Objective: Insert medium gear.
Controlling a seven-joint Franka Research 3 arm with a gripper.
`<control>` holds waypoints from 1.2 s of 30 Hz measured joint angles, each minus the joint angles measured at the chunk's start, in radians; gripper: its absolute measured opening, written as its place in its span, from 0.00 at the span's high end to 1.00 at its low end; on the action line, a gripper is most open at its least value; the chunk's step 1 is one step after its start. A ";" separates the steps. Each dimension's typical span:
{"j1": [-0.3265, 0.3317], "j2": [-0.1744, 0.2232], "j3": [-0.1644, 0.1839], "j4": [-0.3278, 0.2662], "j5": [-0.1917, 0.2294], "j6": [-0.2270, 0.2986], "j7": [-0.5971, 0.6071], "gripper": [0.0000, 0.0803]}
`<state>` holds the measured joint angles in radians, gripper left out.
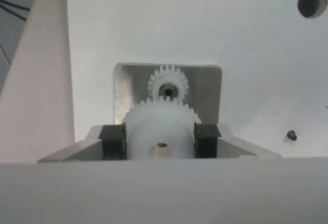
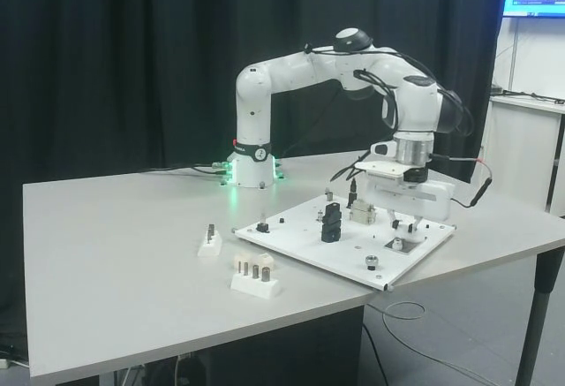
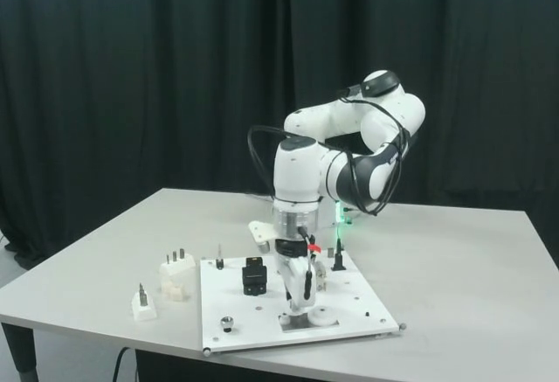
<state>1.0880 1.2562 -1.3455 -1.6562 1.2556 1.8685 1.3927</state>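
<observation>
I have the medium gear (image 1: 161, 131) clamped between the gripper's (image 1: 160, 141) black pads, low over the grey plate (image 1: 205, 88), its teeth touching the small gear (image 1: 167, 84) already seated there. Next I'd judge it needs lowering straight onto its peg, teeth meshing. The white board (image 2: 300, 249) sits on a grey table (image 2: 115, 245) before black curtains (image 3: 131, 67).

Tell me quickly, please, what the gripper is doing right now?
Gripper: shut on the medium gear, held just above the small gear on the metal plate.
</observation>
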 joint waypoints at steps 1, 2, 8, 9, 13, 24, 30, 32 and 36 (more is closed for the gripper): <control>0.000 0.000 0.002 -0.001 0.002 0.005 -0.001 0.65; 0.000 0.001 0.004 -0.003 0.005 0.009 -0.001 0.65; 0.001 0.002 0.014 -0.011 0.018 0.029 -0.007 0.65; 0.001 0.002 0.014 -0.011 0.018 0.029 -0.008 0.65; 0.003 0.002 0.014 -0.013 0.019 0.030 -0.010 0.65; 0.013 0.001 0.013 -0.014 0.019 0.021 -0.011 0.65; 0.019 0.001 0.010 -0.020 0.019 0.013 -0.011 0.65; 0.021 0.001 0.010 -0.021 0.019 0.011 -0.011 0.65; 0.022 0.000 0.009 -0.023 0.019 0.007 -0.011 0.65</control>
<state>1.1099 1.2567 -1.3368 -1.6792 1.2746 1.8758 1.3815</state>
